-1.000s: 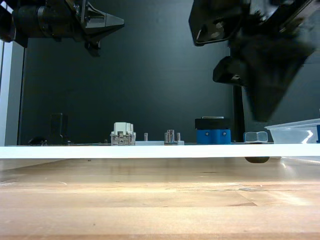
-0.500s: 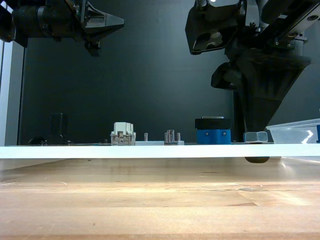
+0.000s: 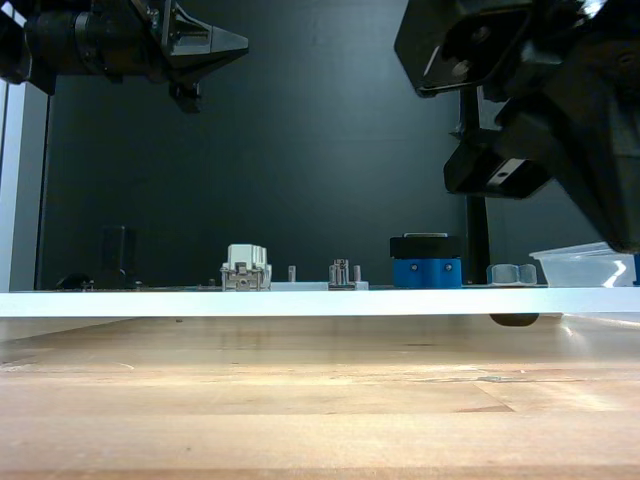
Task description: Pick the M12 fastener and fasten on the M12 threads
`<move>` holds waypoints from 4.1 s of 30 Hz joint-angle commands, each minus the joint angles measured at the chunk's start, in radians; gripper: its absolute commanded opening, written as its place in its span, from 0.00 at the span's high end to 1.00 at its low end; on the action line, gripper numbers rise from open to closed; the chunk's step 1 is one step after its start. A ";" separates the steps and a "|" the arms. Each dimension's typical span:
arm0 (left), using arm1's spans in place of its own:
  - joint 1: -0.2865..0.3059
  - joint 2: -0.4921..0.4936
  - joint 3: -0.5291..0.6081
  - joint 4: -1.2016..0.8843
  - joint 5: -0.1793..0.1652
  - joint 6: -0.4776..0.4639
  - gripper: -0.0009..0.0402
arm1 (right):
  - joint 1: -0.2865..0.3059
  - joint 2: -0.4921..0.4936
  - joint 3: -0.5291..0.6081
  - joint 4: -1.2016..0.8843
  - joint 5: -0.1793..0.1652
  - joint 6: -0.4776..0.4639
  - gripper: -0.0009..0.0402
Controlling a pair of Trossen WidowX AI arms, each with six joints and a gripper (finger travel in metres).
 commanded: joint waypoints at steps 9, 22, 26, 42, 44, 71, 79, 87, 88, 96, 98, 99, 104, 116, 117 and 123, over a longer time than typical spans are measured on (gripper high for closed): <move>0.000 0.000 0.000 0.000 0.000 0.000 0.98 | -0.001 -0.011 0.001 -0.016 0.194 0.048 0.98; 0.000 0.000 0.000 0.000 0.000 0.000 0.98 | 0.000 0.018 0.000 -0.023 0.298 0.089 0.98; 0.000 0.000 0.000 0.000 0.000 0.000 0.98 | 0.002 0.018 0.005 -0.005 0.285 0.101 0.98; 0.000 0.000 0.000 0.000 0.000 0.000 0.98 | 0.001 -0.017 0.012 -0.040 0.123 0.048 0.98; 0.000 0.000 0.000 0.000 0.000 0.000 0.98 | 0.001 -0.022 0.012 -0.047 0.183 0.048 0.98; 0.000 0.000 0.000 0.000 0.000 0.000 0.98 | 0.002 0.010 0.003 0.010 0.246 0.112 0.98; 0.000 0.000 0.000 0.000 0.000 0.000 0.98 | 0.002 -0.009 0.013 -0.052 0.095 0.088 0.98; 0.000 0.000 0.000 0.000 0.000 0.000 0.98 | 0.003 -0.033 0.021 -0.090 0.097 0.090 0.98; 0.000 0.000 0.000 0.000 0.000 0.000 0.98 | 0.003 -0.037 0.021 -0.089 0.098 0.090 0.98; 0.000 0.000 0.000 0.001 0.000 0.000 0.98 | 0.003 -0.094 0.021 -0.094 0.133 0.101 0.98; 0.000 0.000 0.000 0.000 0.000 0.000 0.98 | 0.003 -0.112 0.021 -0.098 0.134 0.102 0.98; 0.000 0.000 0.000 0.000 0.000 0.000 0.98 | 0.003 -0.119 0.021 -0.098 0.141 0.102 0.98; 0.000 0.000 0.000 0.000 0.000 0.000 0.98 | 0.003 -0.164 0.021 -0.100 0.194 0.107 0.98; 0.000 0.000 0.000 0.000 0.000 0.000 0.98 | 0.003 -0.190 0.020 -0.100 0.203 0.107 0.98; 0.000 0.000 0.000 0.000 0.000 0.000 0.98 | 0.003 -0.190 0.020 -0.100 0.203 0.107 0.98; 0.000 0.000 0.000 0.000 0.000 0.000 0.98 | 0.003 -0.190 0.020 -0.099 0.203 0.107 0.98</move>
